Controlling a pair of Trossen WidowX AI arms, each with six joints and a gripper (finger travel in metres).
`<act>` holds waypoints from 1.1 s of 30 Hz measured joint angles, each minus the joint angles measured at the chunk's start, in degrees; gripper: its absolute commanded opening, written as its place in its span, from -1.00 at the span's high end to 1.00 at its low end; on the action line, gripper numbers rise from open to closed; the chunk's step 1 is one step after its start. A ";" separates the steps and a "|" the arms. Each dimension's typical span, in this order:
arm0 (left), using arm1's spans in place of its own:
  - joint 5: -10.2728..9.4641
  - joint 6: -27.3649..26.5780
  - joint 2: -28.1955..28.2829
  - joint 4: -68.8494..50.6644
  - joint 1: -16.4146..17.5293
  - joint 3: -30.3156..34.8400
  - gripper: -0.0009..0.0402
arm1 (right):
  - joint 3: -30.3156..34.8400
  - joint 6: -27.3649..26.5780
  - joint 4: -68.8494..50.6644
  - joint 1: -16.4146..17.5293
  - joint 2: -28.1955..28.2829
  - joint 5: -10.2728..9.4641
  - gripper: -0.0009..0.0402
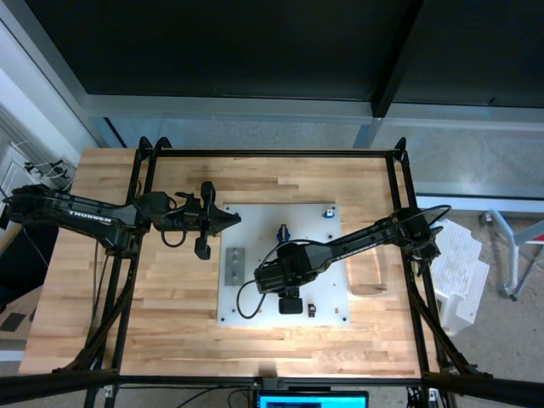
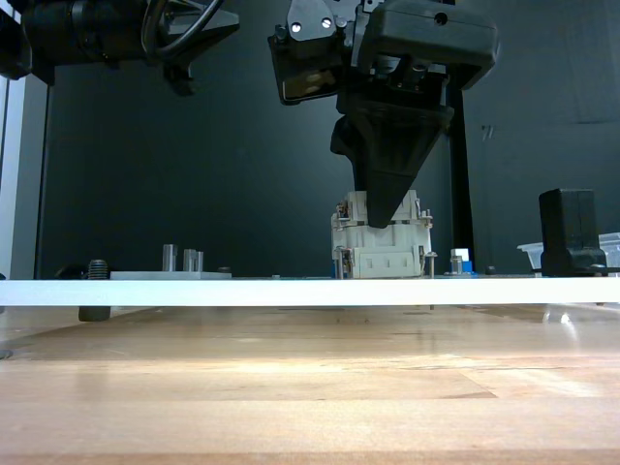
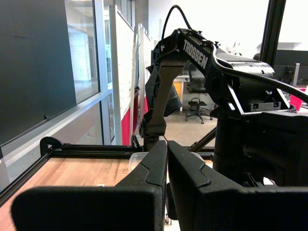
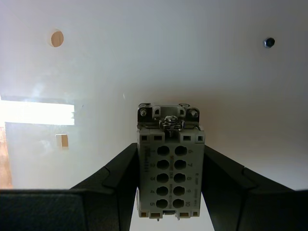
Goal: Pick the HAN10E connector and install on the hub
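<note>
HAN10E connector [image 4: 169, 166] atop hub [image 2: 383, 262], metal block [image 1: 234, 265] leftward.

At one white square board [image 1: 263, 219] there are one beige-grey flanged socket housing [image 2: 383, 262], one light-grey rectangular connector insert [image 4: 168, 173], one grey metal block [image 1: 234, 265], one blue upright piece [image 1: 283, 231], one small black piece [image 1: 312, 310], and two black grippers: left gripper [image 1: 235, 219] beside the board, right gripper [image 2: 387, 205] above it.

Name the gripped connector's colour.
Light-grey connector in right gripper above white board; left gripper raised aside. Right wrist view.
</note>
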 measured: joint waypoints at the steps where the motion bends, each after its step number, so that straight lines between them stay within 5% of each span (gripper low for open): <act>1: 0.00 0.02 0.00 -0.02 -0.02 0.00 0.96 | -0.39 -0.15 0.44 -0.09 -0.09 -0.02 0.91; 14: 0.02 0.00 0.00 -0.02 -0.02 0.00 0.96 | -0.85 -0.92 0.96 -0.24 0.07 0.04 0.88; 33: 0.02 0.00 0.00 -0.04 -0.02 -0.02 0.96 | 0.22 -0.87 0.48 -0.26 0.04 0.13 0.26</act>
